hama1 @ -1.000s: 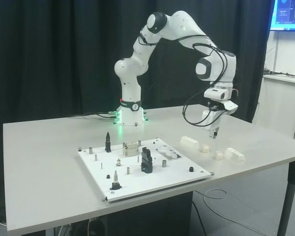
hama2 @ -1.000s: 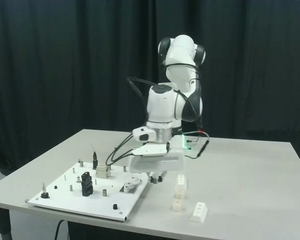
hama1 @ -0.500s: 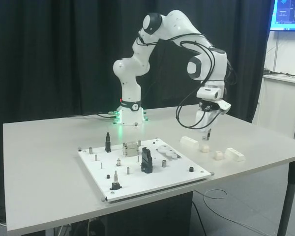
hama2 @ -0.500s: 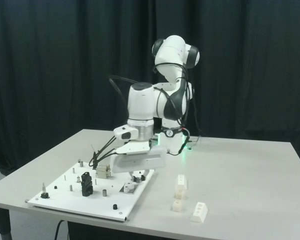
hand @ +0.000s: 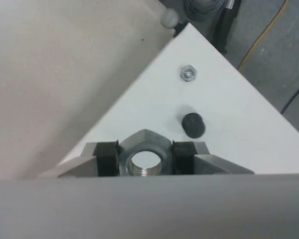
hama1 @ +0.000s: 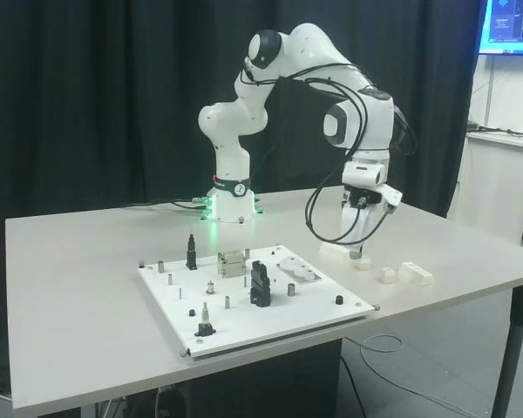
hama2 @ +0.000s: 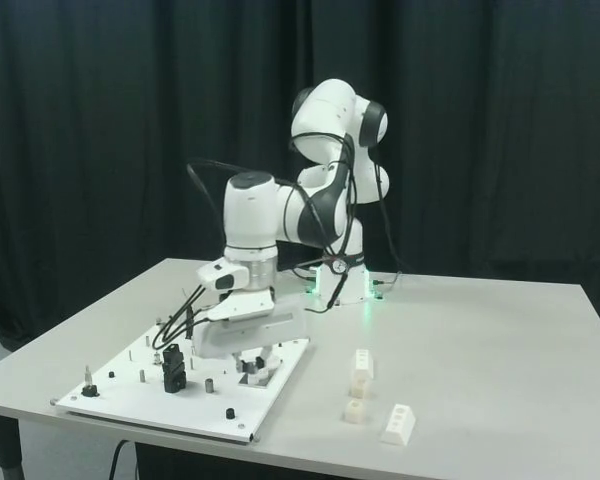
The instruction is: Insert bolt 4.
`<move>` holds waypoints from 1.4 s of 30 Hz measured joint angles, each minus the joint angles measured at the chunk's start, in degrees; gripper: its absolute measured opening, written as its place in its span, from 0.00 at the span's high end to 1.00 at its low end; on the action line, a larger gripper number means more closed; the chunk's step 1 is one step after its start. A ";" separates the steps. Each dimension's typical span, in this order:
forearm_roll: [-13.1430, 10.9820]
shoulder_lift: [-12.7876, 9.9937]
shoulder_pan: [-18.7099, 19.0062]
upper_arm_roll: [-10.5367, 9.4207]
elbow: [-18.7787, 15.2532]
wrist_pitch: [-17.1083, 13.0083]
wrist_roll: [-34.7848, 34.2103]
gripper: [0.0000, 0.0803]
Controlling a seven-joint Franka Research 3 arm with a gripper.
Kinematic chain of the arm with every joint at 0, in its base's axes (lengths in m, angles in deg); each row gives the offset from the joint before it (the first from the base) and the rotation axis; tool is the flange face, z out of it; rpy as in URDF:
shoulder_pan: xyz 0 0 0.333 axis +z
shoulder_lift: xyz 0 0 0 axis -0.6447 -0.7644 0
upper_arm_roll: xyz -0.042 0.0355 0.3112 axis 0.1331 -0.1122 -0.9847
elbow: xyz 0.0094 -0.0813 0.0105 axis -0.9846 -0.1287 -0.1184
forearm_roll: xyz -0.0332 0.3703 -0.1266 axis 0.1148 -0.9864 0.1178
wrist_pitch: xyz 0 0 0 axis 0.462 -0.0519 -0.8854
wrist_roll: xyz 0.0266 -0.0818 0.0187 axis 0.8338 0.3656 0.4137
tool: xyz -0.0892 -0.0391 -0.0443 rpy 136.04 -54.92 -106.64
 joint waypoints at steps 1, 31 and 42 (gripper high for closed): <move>0.00 -0.44 -0.45 -0.19 0.72 0.42 0.87 0.72; 0.00 -10.30 -7.82 -3.62 11.70 5.67 8.55 0.72; -0.49 -11.36 -8.94 -5.06 12.03 5.72 8.55 0.72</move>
